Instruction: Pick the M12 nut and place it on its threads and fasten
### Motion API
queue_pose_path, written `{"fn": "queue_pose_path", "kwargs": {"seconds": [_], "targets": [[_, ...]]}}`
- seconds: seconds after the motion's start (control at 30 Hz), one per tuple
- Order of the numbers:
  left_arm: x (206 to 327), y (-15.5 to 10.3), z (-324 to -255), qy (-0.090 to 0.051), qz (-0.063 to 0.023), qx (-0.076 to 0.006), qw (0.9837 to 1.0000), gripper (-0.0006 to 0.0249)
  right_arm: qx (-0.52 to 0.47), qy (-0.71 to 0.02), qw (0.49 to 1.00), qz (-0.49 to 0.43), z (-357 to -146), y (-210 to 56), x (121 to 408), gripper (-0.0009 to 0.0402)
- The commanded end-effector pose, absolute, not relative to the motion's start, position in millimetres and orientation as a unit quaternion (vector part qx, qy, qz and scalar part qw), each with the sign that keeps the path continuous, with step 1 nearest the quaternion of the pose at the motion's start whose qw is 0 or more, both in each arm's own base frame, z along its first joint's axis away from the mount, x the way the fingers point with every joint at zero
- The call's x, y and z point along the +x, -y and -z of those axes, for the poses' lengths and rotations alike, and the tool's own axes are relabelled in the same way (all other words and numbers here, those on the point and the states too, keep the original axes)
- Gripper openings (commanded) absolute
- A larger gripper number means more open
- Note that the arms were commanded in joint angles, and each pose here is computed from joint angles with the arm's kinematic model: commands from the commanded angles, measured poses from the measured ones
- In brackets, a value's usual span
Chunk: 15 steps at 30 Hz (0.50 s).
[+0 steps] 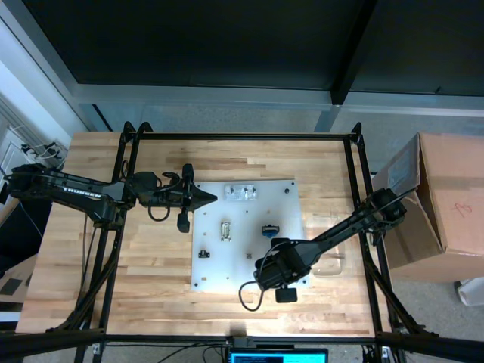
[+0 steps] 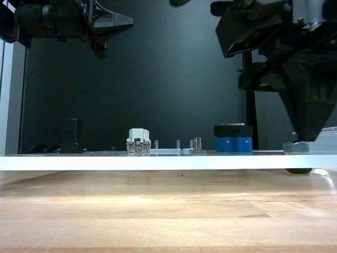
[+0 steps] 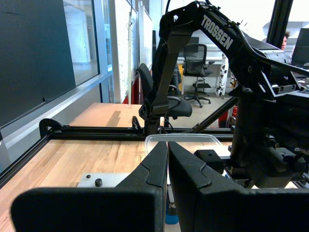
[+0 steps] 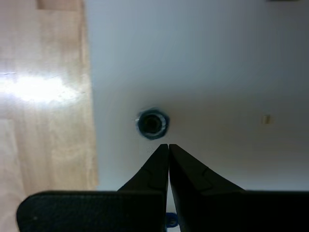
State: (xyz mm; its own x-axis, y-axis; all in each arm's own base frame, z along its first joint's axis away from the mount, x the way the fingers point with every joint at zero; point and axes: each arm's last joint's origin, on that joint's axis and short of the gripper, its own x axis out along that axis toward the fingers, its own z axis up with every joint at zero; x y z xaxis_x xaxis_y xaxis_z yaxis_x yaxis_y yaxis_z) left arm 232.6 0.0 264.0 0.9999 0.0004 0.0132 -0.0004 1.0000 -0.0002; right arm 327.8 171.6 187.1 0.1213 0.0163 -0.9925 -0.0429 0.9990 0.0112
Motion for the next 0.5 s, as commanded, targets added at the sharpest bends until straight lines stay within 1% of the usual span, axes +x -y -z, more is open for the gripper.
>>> {"fn": "queue_pose_path", "kwargs": {"seconds": [0.03, 0.13, 0.27, 0.4, 0.5], "targets": [[232.6, 0.0, -264.1, 0.007, 0.0, -0.0001, 1.0, 0.0, -0.006, -0.663, 0.748, -0.024, -188.6, -171.4, 327.4, 0.0], [232.6, 0.0, -264.1, 0.007, 0.0, -0.0001, 1.0, 0.0, 0.007, -0.661, 0.749, -0.04, -193.3, -171.3, 325.6, 0.0], [232.6, 0.0, -264.1, 0.007, 0.0, -0.0001, 1.0, 0.0, 0.018, -0.635, 0.771, -0.054, -208.1, -164.1, 318.3, 0.0], [232.6, 0.0, -264.1, 0.007, 0.0, -0.0001, 1.0, 0.0, 0.017, -0.59, 0.806, -0.04, -225.2, -143.9, 308.9, 0.0], [232.6, 0.0, -264.1, 0.007, 0.0, -0.0001, 1.0, 0.0, 0.033, -0.536, 0.843, -0.042, -239.1, -120.1, 301.9, 0.0]]}}
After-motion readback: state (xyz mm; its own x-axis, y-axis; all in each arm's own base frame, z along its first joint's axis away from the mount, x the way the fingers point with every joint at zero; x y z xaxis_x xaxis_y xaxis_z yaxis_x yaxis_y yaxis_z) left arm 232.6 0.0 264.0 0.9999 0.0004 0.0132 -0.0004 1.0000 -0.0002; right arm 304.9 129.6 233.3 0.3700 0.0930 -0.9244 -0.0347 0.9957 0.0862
